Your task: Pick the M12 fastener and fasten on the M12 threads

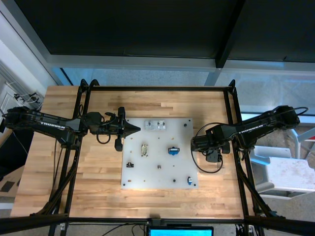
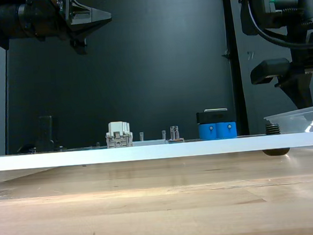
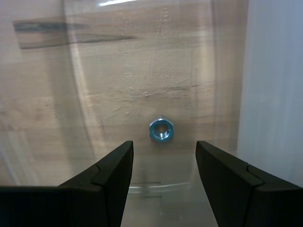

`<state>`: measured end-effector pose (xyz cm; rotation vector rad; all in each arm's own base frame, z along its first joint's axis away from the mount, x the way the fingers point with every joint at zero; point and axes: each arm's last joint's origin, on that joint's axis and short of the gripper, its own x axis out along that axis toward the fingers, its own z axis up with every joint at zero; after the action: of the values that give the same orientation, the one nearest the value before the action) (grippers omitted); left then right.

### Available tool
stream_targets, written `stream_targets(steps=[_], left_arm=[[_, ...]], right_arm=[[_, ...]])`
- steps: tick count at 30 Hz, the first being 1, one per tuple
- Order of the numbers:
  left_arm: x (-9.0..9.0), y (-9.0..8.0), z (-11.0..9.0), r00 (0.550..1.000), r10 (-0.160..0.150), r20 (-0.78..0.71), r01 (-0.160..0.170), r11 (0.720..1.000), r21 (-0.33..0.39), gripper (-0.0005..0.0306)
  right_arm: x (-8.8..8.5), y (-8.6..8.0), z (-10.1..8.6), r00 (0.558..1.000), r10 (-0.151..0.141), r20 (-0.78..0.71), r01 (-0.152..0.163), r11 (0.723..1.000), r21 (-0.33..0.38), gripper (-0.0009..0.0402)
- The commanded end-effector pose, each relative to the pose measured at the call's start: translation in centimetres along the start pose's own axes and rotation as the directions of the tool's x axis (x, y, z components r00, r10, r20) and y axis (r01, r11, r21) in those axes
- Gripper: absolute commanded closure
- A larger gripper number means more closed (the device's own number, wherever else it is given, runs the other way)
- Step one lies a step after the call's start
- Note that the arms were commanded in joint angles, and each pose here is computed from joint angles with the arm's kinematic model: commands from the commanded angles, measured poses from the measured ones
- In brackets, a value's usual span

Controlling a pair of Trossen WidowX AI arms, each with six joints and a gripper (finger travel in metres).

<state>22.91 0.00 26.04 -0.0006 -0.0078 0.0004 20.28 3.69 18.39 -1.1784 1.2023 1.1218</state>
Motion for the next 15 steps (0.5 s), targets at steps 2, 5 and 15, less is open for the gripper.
stream_targets(steps=[2, 5, 15], left_arm=[[0.0, 0.0, 0.0, 1.0, 0.0, 0.0, 0.0, 1.0, 0.0, 0.03], [0.0, 0.0, 0.0, 1.0, 0.0, 0.0, 0.0, 1.0, 0.0, 0.03], [0.0, 0.0, 0.0, 1.0, 0.0, 0.0, 0.0, 1.0, 0.0, 0.03]], right_arm=[[0.7, 0.2, -0.1, 1.0, -0.004, 0.005, 0.004, 1.0, 0.003, 0.021], [1.0, 0.0, -0.2, 1.0, 0.01, 0.0, -0.01, 1.0, 0.012, 0.021], [1.9, -0.3, -0.2, 1.0, 0.005, 0.002, -0.005, 1.0, -0.015, 0.021]])
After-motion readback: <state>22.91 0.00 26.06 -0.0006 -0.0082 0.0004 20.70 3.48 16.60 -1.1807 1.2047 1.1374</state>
